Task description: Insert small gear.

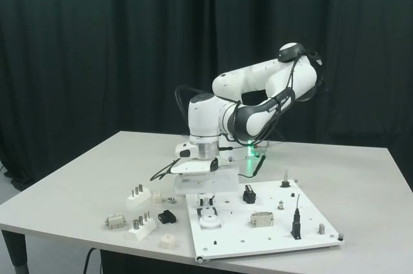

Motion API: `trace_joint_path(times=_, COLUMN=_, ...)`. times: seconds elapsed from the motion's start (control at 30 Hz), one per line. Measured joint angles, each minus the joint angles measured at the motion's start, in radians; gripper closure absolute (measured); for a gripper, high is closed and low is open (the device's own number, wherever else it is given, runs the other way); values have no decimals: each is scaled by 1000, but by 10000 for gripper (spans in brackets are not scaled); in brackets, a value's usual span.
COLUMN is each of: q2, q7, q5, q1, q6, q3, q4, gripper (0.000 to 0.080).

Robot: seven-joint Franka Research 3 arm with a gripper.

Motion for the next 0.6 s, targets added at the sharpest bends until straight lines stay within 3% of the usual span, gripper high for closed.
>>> trace_joint_path(times=0.6, q2=1, q7=-42, q5=-5, q1=-2, q6=-2, q3=1, q4=3, gripper=603)
